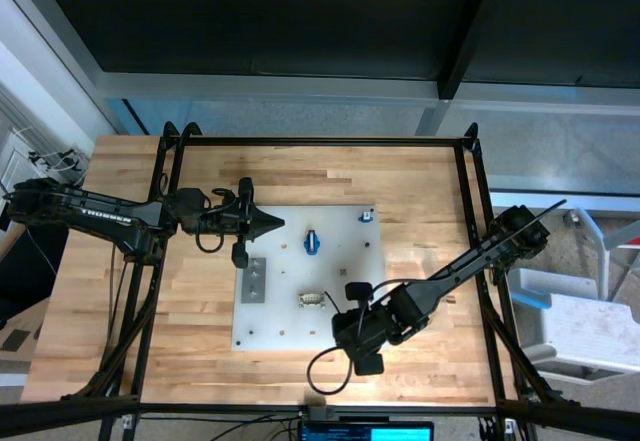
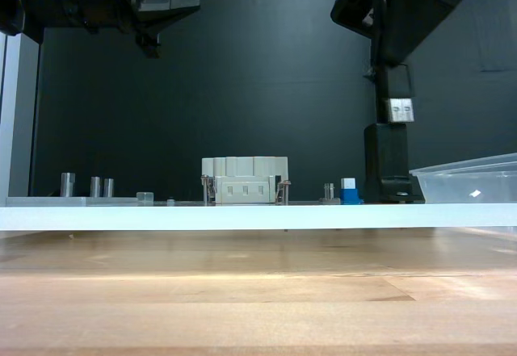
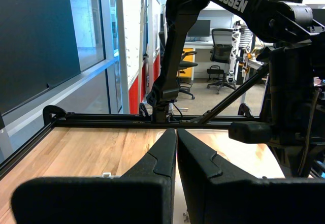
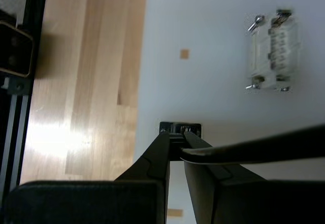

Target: Remove the USB connector from the USB hub and place in the container

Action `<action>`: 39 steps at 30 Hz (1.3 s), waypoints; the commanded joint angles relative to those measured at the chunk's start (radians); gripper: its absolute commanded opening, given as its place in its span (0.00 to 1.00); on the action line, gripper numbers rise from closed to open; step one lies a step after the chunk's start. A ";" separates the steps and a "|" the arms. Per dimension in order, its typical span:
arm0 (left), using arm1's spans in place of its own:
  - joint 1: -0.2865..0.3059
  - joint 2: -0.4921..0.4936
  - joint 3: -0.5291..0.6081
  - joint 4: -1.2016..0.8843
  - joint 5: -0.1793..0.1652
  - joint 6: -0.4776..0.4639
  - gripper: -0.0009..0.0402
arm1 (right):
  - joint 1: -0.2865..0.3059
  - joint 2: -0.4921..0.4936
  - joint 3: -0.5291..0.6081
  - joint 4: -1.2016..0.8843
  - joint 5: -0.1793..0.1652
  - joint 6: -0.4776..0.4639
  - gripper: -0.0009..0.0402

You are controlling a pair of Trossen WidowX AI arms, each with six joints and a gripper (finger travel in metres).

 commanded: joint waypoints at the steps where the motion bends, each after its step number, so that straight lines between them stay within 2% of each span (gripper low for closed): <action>1: 0.000 0.000 0.000 0.000 0.000 0.000 0.02 | 0.003 -0.019 -0.003 -0.005 0.027 0.006 0.02; 11: 0.000 0.000 0.000 0.001 0.000 0.000 0.02 | 0.007 -0.134 -0.003 -0.053 0.024 0.060 0.02; 19: 0.000 0.000 0.000 0.000 0.000 0.000 0.02 | 0.007 -0.259 -0.029 -0.177 0.027 0.085 0.02; 39: 0.000 0.000 0.000 0.000 0.000 0.000 0.02 | 0.007 -0.650 -0.416 -0.225 0.015 0.248 0.02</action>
